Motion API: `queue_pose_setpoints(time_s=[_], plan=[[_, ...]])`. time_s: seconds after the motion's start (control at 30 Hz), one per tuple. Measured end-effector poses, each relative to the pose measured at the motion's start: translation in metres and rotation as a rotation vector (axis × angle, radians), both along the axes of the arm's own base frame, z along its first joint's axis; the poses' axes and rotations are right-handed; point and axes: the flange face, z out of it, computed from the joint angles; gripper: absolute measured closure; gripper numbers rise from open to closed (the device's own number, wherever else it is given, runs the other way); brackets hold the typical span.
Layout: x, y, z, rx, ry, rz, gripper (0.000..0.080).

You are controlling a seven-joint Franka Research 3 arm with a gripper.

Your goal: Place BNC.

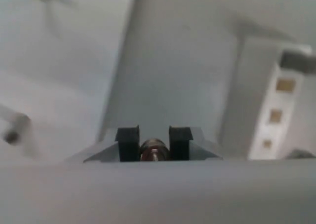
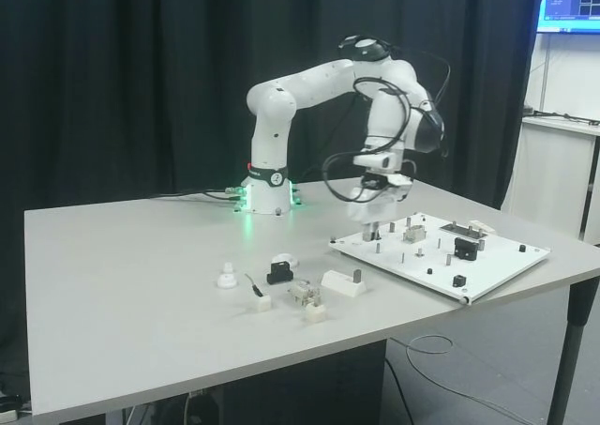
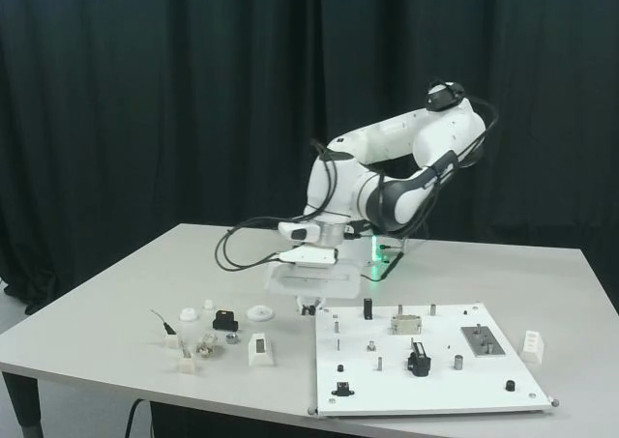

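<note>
Black fingers [image 1: 128,144] of gripper [image 1: 154,145] closed on BNC [image 1: 153,150], connector pinched between pads, only its end showing in wrist view. Gripper hangs just above near-arm edge of white board [image 2: 487,267] on grey table [image 2: 122,256]. Room views: BNC hidden behind gripper body. Small loose parts [image 3: 208,341] beside board hard to identify.
</note>
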Motion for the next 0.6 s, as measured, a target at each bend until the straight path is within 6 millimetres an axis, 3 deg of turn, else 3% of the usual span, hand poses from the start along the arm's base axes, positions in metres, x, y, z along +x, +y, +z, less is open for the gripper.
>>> queue_pose_setpoints(time_s=[0.27, 0.6], plan=[[-0.013, -0.036, -0.009, 0.024, -0.004, -0.036, 0.0679], [-0.026, -0.067, -0.029, 0.077, -0.039, -0.112, 0.0679]])
